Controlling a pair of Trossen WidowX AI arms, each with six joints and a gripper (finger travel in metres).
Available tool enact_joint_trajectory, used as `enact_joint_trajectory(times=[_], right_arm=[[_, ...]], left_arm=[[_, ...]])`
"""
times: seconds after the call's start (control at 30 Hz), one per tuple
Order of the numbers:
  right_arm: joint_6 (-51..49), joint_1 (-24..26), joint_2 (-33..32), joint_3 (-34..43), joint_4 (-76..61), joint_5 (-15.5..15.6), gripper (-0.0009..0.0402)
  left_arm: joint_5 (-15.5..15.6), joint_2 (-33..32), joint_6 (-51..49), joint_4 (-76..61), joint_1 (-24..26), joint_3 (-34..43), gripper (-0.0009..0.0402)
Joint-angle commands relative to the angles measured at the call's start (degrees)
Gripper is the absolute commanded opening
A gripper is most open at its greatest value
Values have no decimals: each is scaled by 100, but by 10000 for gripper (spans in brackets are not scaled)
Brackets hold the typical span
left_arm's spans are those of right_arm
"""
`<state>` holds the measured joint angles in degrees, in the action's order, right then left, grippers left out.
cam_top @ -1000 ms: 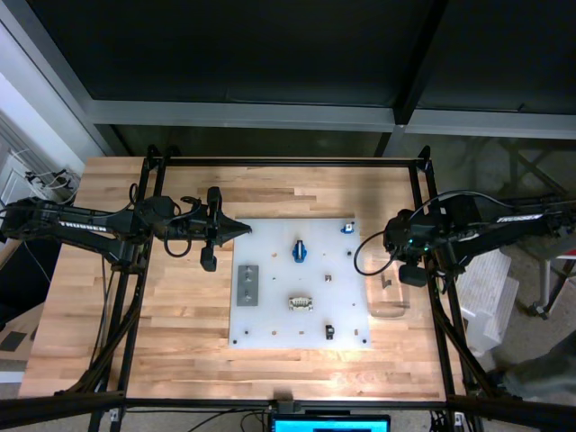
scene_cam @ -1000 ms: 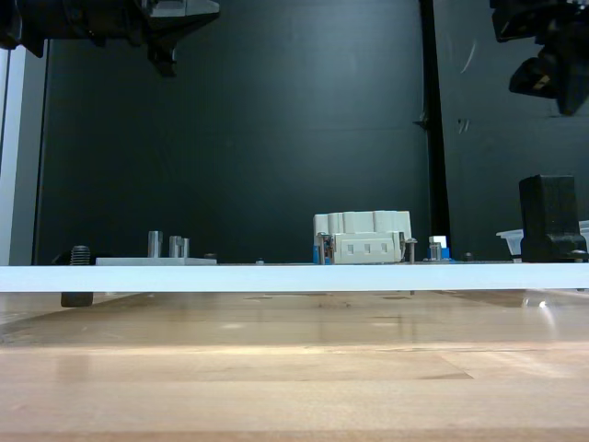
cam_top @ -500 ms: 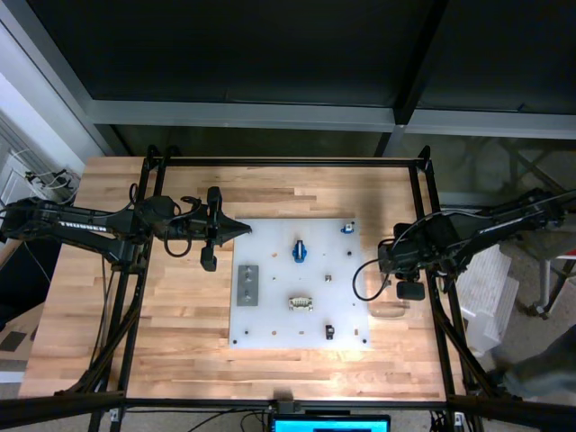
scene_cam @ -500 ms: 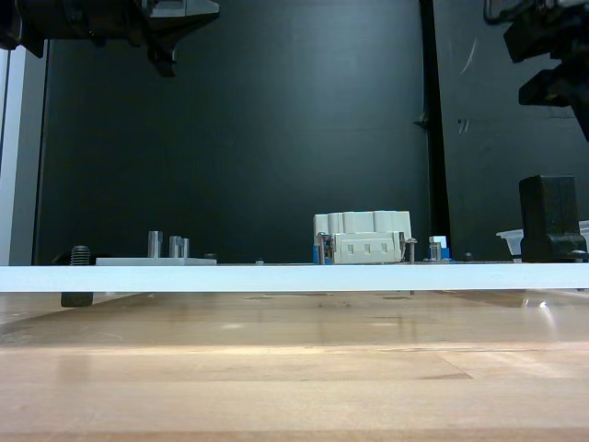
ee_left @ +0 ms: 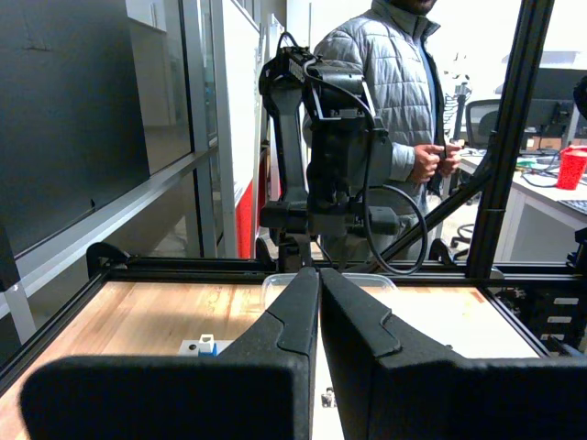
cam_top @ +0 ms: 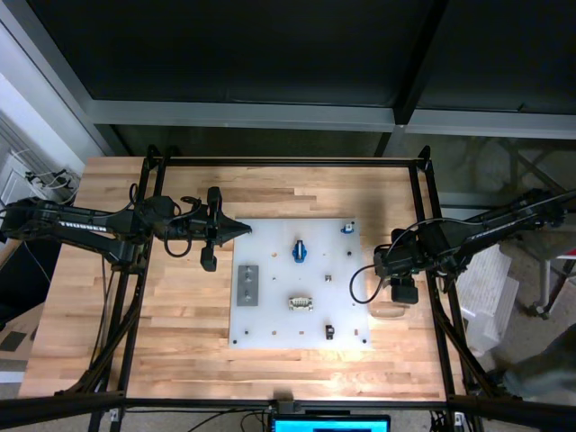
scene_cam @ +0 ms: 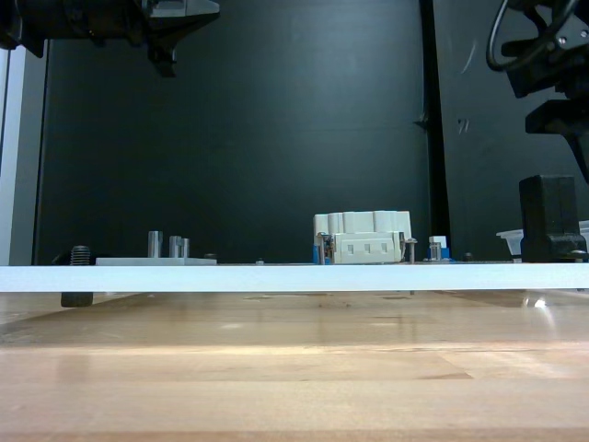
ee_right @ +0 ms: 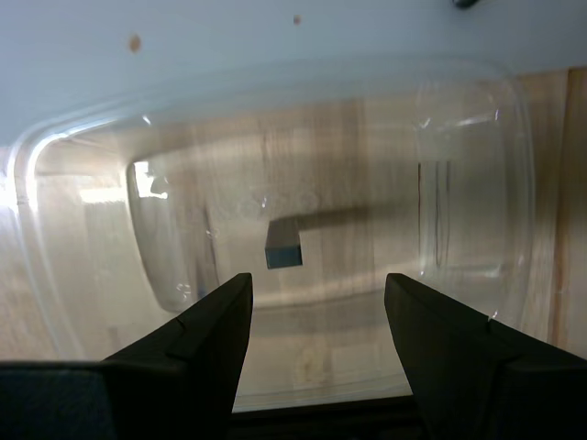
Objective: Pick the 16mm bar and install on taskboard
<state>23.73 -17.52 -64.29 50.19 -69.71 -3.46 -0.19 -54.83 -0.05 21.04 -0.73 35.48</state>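
Note:
The 16mm bar (ee_right: pixel 282 241), a short grey metal piece, lies free on the floor of a clear plastic tray (ee_right: pixel 477 183). My right gripper (ee_right: pixel 316 293) hangs straight above it, open, with the bar showing between its two fingers (ee_right: pixel 220 316) and nothing gripped. From above, the right gripper (cam_top: pixel 394 277) points down over the tray (cam_top: pixel 389 310) just right of the white taskboard (cam_top: pixel 270 319). My left gripper (cam_top: pixel 243 230) is shut and empty, held high over the board's far left corner; its closed fingers (ee_left: pixel 303 307) point across the table.
On the board stand a grey block with pegs (cam_top: pixel 247 285), a blue part (cam_top: pixel 299 251), a beige connector (cam_top: pixel 301 304) and a black block (scene_cam: pixel 550 221). A black frame (cam_top: pixel 288 163) rims the table. A person (ee_left: pixel 394 82) stands beyond the right arm.
The right arm has come down and shifted slightly left and nearer, over the clear tray. The left arm has not moved.

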Motion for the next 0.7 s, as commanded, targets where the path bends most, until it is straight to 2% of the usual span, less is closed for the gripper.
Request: enact_joint_trajectory(times=[0.03, 0.47, 0.6, 0.7], right_arm=[[7, -7, 0, -111, 4, 0, 201], [52, -28, 0, -544, 317, 57, 201], [94, -37, 0, -684, 487, 219, 203], [118, -50, 0, -785, 551, 219, 210]], left_arm=[[0, -2, 2, 2, -2, 2, 1], [0, -2, 0, 2, 0, 2, 1], [0, -2, 0, 2, 0, 2, 1], [0, -2, 0, 2, -2, 2, 1]])
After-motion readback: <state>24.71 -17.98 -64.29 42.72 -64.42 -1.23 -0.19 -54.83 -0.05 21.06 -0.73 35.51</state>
